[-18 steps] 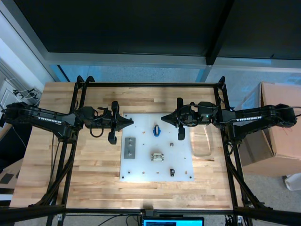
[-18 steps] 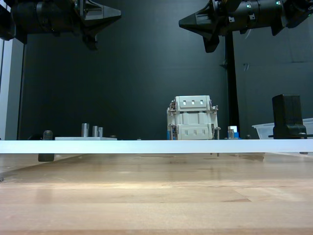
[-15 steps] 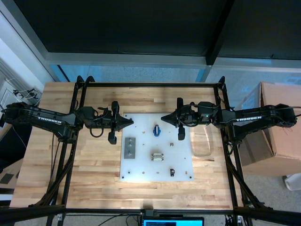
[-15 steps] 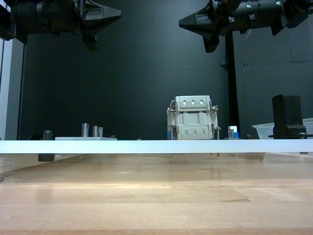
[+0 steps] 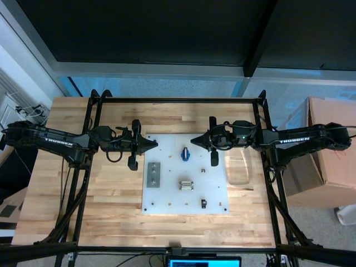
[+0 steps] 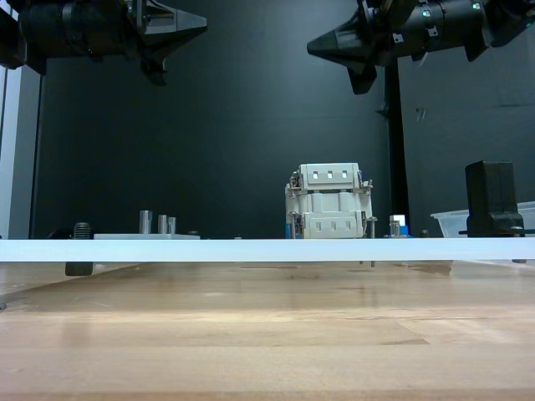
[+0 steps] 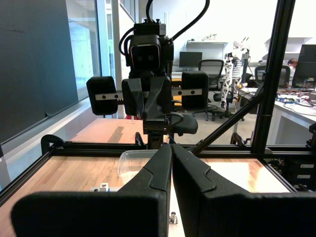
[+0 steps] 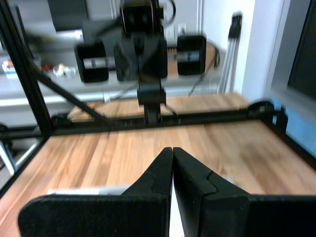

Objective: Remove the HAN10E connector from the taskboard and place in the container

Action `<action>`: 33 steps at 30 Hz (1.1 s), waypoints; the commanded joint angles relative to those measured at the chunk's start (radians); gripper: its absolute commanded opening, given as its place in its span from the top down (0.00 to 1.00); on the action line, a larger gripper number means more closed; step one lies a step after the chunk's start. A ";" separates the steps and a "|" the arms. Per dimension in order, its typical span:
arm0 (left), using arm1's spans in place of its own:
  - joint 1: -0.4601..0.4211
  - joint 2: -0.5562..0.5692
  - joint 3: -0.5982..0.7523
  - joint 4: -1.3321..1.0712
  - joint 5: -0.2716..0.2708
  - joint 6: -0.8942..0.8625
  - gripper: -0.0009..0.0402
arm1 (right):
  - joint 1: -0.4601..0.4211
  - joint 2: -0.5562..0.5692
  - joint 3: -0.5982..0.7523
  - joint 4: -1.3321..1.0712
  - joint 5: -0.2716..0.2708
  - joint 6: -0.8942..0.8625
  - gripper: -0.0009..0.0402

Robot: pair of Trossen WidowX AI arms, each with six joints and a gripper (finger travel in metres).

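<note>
The grey HAN10E connector (image 5: 186,184) (image 6: 328,203) stands upright in its seat on the white taskboard (image 5: 167,167), untouched. My left gripper (image 5: 155,143) (image 6: 203,24) hovers high over the board's left rear edge, shut and empty; its fingers (image 7: 163,163) meet at the tips. My right gripper (image 5: 192,140) (image 6: 310,42) hangs high over the board's rear middle, also shut with nothing held, fingertips (image 8: 165,165) pressed together. The clear plastic container (image 5: 240,169) (image 6: 485,222) lies on the table right of the board.
The board also carries a blue part (image 5: 185,154), a grey block with pegs (image 5: 153,173) (image 6: 147,231) and a small black part (image 5: 204,203) (image 6: 491,200). A black frame (image 5: 178,100) rings the table. A cardboard box (image 5: 328,156) stands off the right edge.
My right gripper has shifted slightly to the right and tilted a little. The connector and left arm have not moved.
</note>
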 commanded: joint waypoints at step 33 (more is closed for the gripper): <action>0.000 0.000 0.000 0.000 0.000 0.000 0.98 | 0.285 0.593 0.983 -1.469 0.105 0.196 0.70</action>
